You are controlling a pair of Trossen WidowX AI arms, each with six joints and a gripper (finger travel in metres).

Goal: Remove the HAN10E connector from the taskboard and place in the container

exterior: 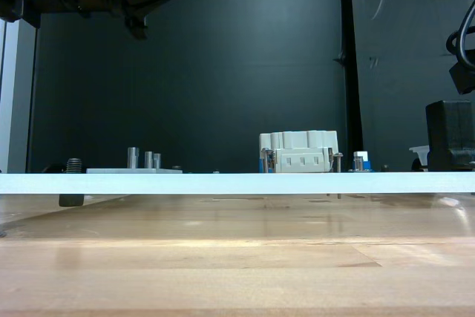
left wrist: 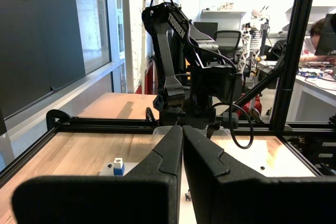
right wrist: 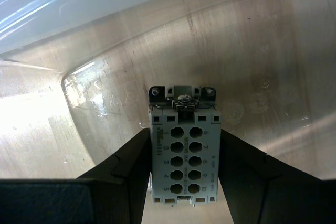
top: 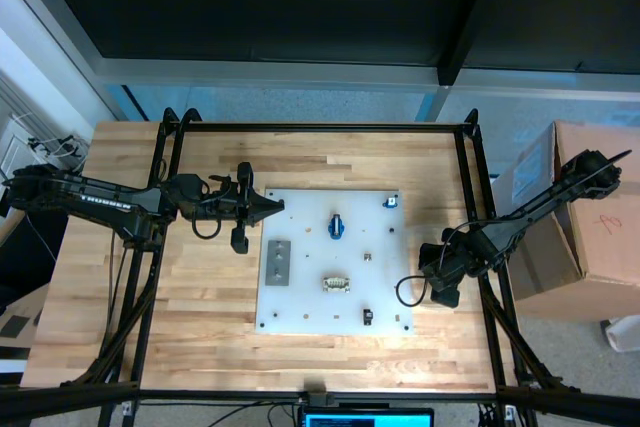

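Note:
The HAN10E connector (right wrist: 184,150), a grey block with ten numbered holes, hangs between the fingers of my right gripper (right wrist: 184,132), which is shut on it. Below it lies the clear plastic container (right wrist: 262,51), and the connector is held clear of its floor. In the high view my right gripper (top: 437,287) sits just right of the white taskboard (top: 300,317). A beige connector housing (top: 337,285) (exterior: 298,152) stands seated on the board. My left gripper (top: 275,207) (left wrist: 182,145) is shut with nothing in it, raised over the board's far left edge.
The board also carries a blue knob (top: 336,225) and a grey plate with pegs (top: 278,262) (exterior: 145,159). A black frame (top: 480,207) rings the table. A cardboard box (top: 585,237) stands beyond the right edge.

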